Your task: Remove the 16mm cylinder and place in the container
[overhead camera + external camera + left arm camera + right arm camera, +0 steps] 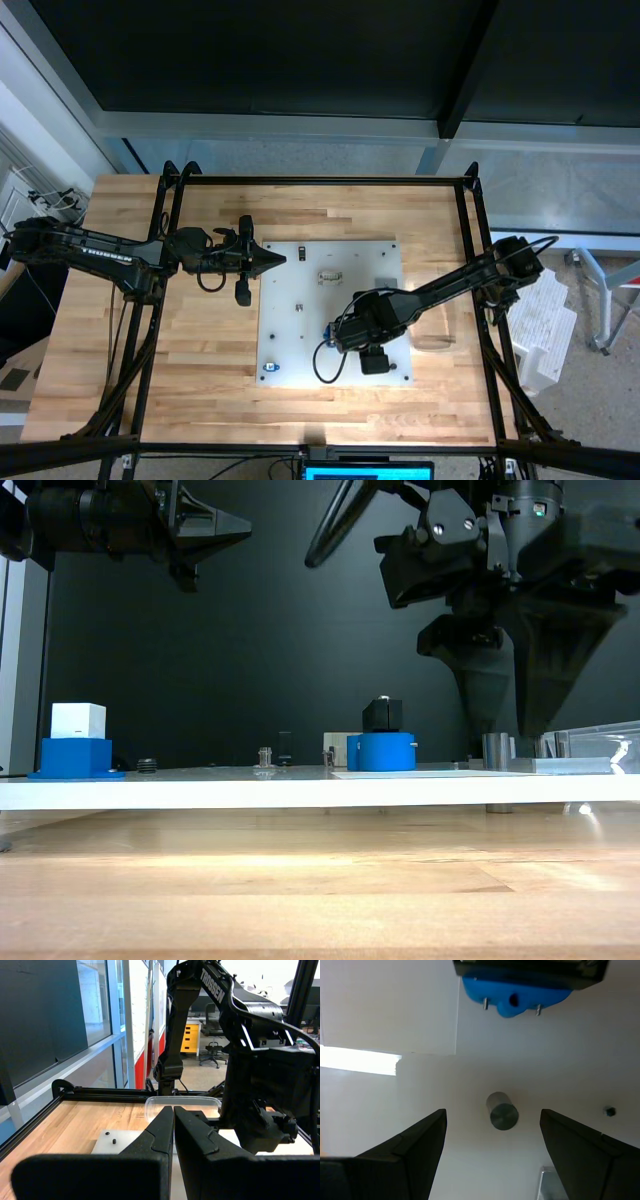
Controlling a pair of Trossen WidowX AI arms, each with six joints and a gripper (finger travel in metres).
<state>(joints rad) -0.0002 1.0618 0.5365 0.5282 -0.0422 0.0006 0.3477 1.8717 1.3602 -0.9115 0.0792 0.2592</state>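
16mm cylinder point(502, 1111): one, short, silver-grey metal with a smooth flat top face. It stands upright on the flat white board point(300, 340). In the right wrist view it sits between the two dark wedge-shaped fingers point(415, 1145) of the right gripper point(492, 1115). The fingers are spread wide, with bare board showing on both sides of the cylinder, so there is no contact. In the low view the cylinder point(496, 750) is directly under the right gripper point(508, 735), with the tips at about the level of its top.

Blue plastic parts on the board: two counted in the low view. One is a round part point(385, 751) and the other a square block point(75, 757) carrying a white cube.

Container point(435, 330): one, clear plastic, rounded corners. It rests on the wooden table just beside the board's right edge, near the right arm.

Left gripper point(275, 259): held high over the board's left edge, well apart from the cylinder. Its two fingers point(160, 1132) are pressed together on nothing.
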